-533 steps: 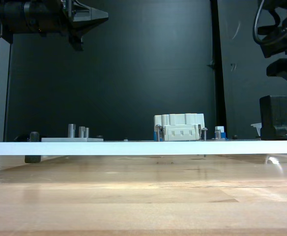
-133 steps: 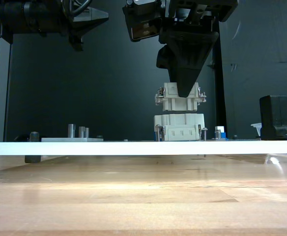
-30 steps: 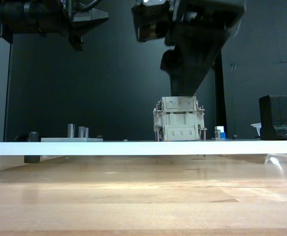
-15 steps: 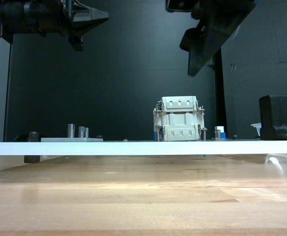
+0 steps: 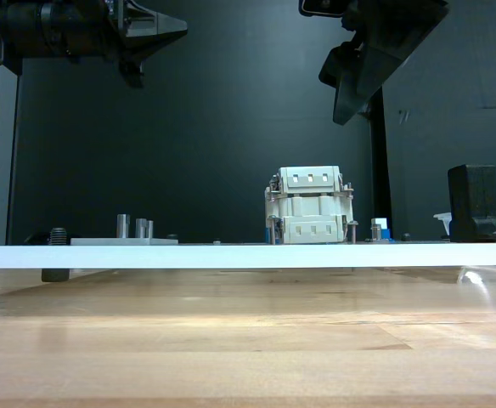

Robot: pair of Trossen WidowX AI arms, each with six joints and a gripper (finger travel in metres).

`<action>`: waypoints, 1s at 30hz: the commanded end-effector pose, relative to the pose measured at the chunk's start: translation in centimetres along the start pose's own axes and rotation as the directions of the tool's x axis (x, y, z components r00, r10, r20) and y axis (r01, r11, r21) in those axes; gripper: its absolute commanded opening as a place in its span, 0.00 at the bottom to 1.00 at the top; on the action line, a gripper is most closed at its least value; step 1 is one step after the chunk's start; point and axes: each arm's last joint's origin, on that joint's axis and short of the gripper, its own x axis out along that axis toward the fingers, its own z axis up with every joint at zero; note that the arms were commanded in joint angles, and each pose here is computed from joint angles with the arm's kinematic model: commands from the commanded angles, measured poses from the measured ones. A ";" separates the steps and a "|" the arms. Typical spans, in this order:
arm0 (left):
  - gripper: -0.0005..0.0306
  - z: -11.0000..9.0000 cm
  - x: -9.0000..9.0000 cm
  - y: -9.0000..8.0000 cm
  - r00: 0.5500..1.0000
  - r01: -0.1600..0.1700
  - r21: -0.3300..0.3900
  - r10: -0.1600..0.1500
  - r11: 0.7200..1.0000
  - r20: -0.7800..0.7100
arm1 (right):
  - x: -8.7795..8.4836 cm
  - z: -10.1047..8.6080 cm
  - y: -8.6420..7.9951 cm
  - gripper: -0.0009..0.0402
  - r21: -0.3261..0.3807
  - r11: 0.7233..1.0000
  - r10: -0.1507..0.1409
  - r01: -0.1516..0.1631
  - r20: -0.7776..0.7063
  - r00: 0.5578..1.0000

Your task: Pick the HAN10E connector and install on the hub

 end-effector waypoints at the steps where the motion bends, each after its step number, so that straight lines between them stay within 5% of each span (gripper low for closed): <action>1: 0.02 0.0 0.0 0.0 1.000 0.000 0.000 0.000 1.000 0.000 | -0.9 -0.1 -0.9 0.52 0.002 1.000 -0.002 0.002 0.082 0.997; 9: 0.02 0.0 0.0 0.0 1.000 0.000 0.000 0.000 1.000 0.000 | -4.2 -1.8 -3.6 0.30 0.019 1.000 -0.004 -0.004 0.400 0.916; 17: 0.02 0.0 0.0 0.0 1.000 0.000 0.000 0.000 1.000 0.000 | -5.7 -4.4 -6.4 0.02 0.067 0.997 -0.074 0.039 0.652 0.755; 22: 0.02 0.0 0.0 0.0 1.000 0.000 0.000 0.000 1.000 0.000 | -6.1 -5.8 -7.2 0.04 0.060 0.996 -0.093 0.072 0.750 0.655; 30: 0.02 0.0 0.0 0.0 1.000 0.000 0.000 0.000 1.000 0.000 | -6.2 -7.6 -8.5 0.02 0.076 0.995 -0.099 0.063 0.837 0.538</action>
